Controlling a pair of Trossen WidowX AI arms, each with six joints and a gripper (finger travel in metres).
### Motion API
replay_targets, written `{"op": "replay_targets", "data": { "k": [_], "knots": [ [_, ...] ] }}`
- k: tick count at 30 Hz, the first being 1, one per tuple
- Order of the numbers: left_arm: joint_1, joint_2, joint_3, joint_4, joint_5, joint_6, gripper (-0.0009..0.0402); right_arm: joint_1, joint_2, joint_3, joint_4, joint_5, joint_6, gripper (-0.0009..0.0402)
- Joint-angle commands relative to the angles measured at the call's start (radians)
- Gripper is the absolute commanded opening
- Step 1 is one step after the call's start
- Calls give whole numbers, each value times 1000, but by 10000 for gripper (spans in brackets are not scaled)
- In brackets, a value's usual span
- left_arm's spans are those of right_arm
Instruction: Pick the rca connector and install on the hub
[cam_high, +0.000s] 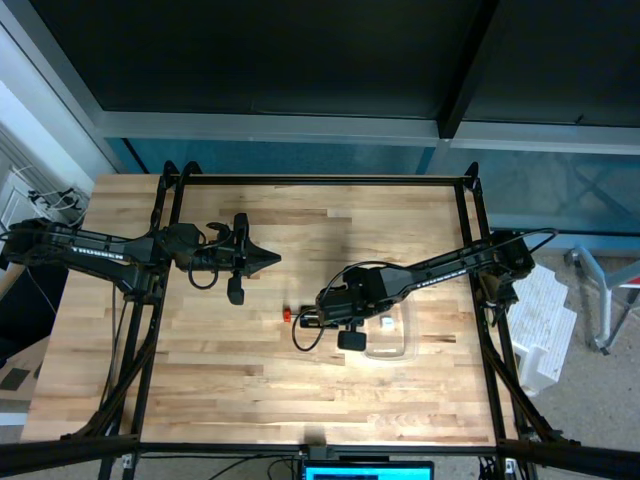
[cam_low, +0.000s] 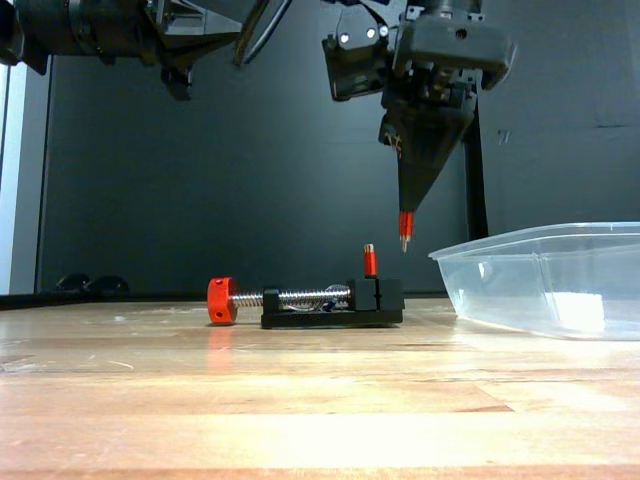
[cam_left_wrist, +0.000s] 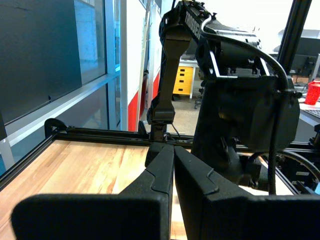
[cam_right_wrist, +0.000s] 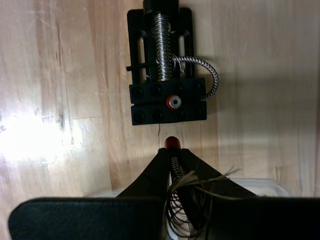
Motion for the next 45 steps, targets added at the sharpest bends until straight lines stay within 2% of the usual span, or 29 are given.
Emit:
{"op": "replay_targets", "data": {
  "k": [1,28,45],
  "knots": [
    [0,0,0,0,0,0,0,0,14,0,16,0,0,0],
    [0,0,0,0,0,0,0,0,91,-3,91,-2,-2,0],
    [0,0,0,0,0,0,0,0,92,-3,98,1,-4,0]
  ]
}}
